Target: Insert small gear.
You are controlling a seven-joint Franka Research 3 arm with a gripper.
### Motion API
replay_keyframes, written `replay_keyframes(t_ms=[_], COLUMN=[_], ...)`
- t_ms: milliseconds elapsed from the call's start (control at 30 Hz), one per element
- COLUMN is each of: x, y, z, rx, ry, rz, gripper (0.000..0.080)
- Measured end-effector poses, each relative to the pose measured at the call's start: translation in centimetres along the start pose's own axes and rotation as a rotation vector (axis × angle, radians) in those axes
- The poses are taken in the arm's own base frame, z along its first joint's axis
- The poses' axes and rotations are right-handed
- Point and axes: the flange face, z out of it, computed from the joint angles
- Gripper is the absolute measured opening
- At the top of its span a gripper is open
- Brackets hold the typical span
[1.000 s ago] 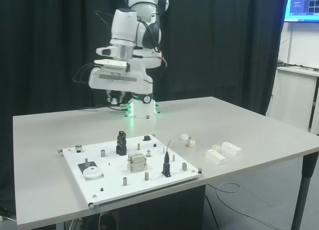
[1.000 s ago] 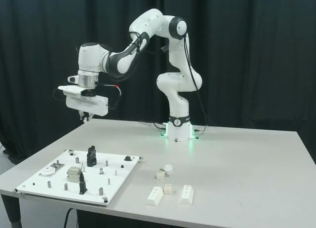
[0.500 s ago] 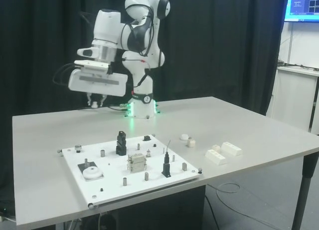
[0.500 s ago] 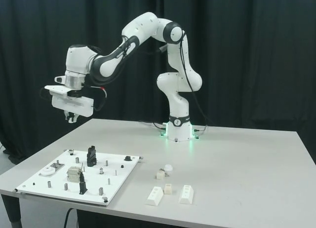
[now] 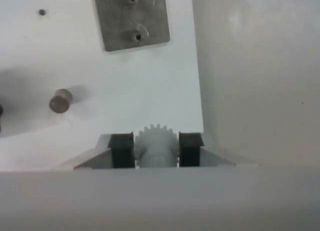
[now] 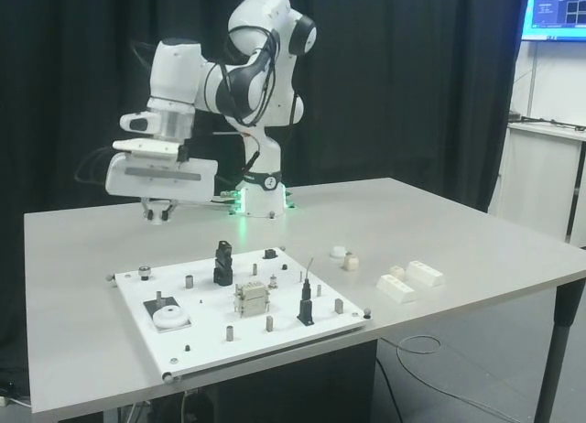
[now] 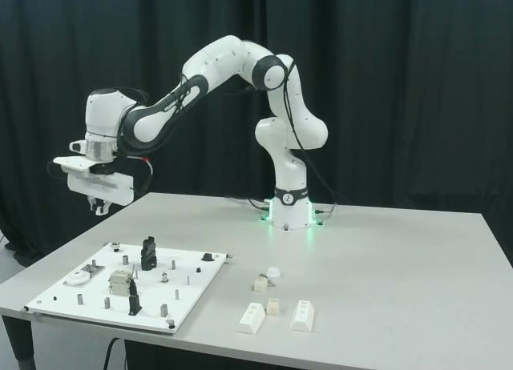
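Note:
In the wrist view a small white gear [image 5: 156, 140] sits between my two black fingers [image 5: 122, 150], and my gripper [image 5: 156, 151] is shut on it. Under it lies the white board [image 5: 100, 71] with a grey plate [image 5: 132, 18] and a short grey peg [image 5: 60, 102]. From the room, the gripper [image 6: 160, 212] [image 7: 98, 207] hangs well above the table, over the far left part of the board [image 6: 275, 336] [image 7: 196, 286]. A larger white gear [image 6: 170, 318] [image 7: 77, 279] rests on the board beside the grey plate [image 6: 154, 306].
The board also carries black connectors [image 6: 222, 263] [image 6: 305, 309] and several upright pegs. White blocks [image 6: 412, 279] [image 7: 276, 315] and small white parts [image 6: 345, 256] [image 7: 267, 278] lie on the grey table [image 6: 458, 231] beside the board. The arm's base [image 6: 261, 199] shows a green light.
The arm has swung away from its base toward the board's far left side, carrying the gripper lower and outward. The gear stays held.

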Motion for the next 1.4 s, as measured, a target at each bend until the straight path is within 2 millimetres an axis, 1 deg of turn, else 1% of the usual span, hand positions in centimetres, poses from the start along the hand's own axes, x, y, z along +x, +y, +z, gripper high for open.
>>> replay_keyframes(t_ms=[200,400,600,800,1400], x=[1.4,2.3,2.5,2.5,3.0], y=[0.0,0.5,0.8,0.7,-0.9], z=[1.3,2.7,4.0,4.7,7.3], rx=[-0.017,-0.022,-0.013,0.011,0.050], ry=[-0.034,-0.057,-0.073,-0.081,-0.063], rz=[-0.044,-0.084,-0.119,-0.129,-0.168], gripper=[0.0188,0.0188,0.0188,0.0188,0.0188])
